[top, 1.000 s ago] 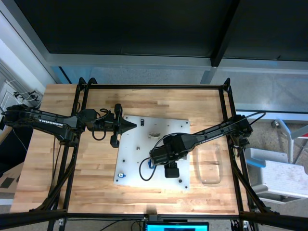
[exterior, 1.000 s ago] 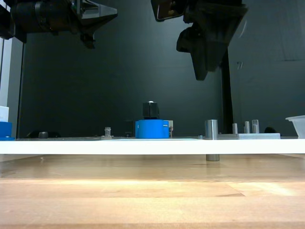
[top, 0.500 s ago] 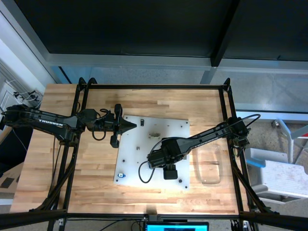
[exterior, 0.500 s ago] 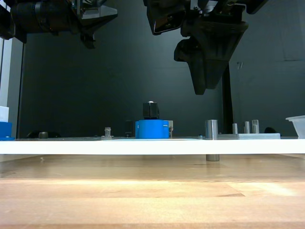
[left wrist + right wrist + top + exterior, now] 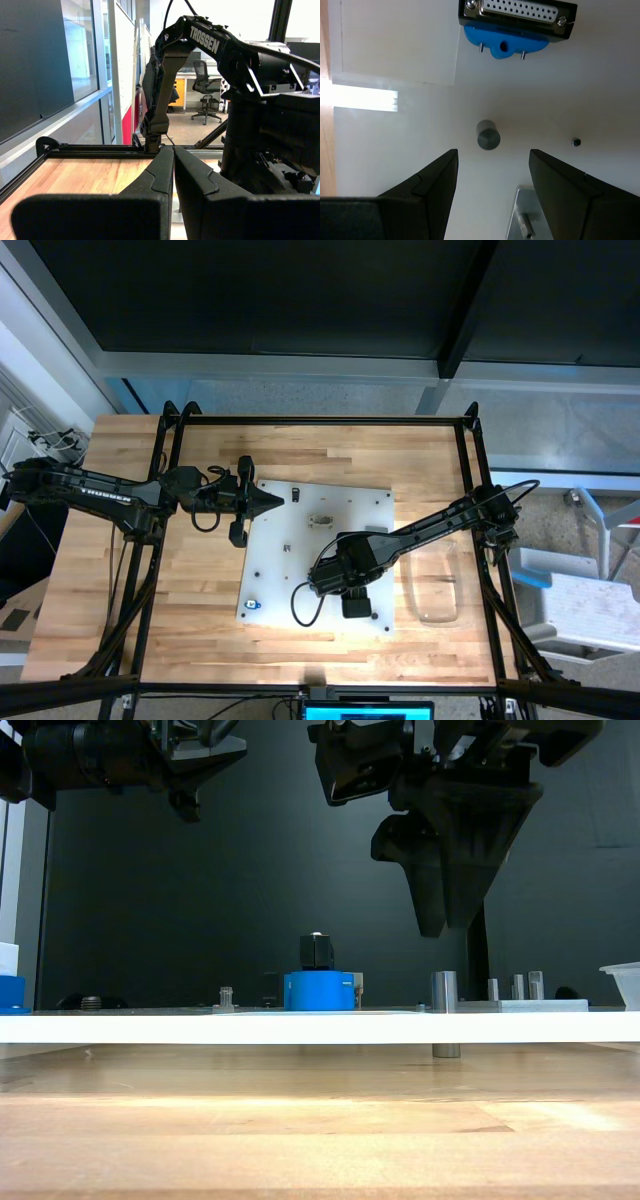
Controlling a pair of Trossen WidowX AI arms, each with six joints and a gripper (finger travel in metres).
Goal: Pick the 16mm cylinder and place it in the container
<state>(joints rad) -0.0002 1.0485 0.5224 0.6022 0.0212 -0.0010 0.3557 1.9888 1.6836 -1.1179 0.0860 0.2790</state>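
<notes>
Two grippers: we are logging the left gripper (image 5: 173,150) hovering high at the left edge of the white board (image 5: 320,510), fingers pressed together. The right gripper (image 5: 443,925) is hanging above the board, fingers spread and holding nothing.
16mm cylinder (image 5: 488,135): we are finding it standing upright on the board, long axis vertical, clear of the blue connector (image 5: 515,30).
Relation: we are reading the cylinder as straight below the right gripper, centred on the gap between its fingers, so a plain descent looks sufficient.
Nearer arm: right, clearly.
Container (image 5: 435,585): we are noting it lying on the table (image 5: 200,640) just right of the board.
</notes>
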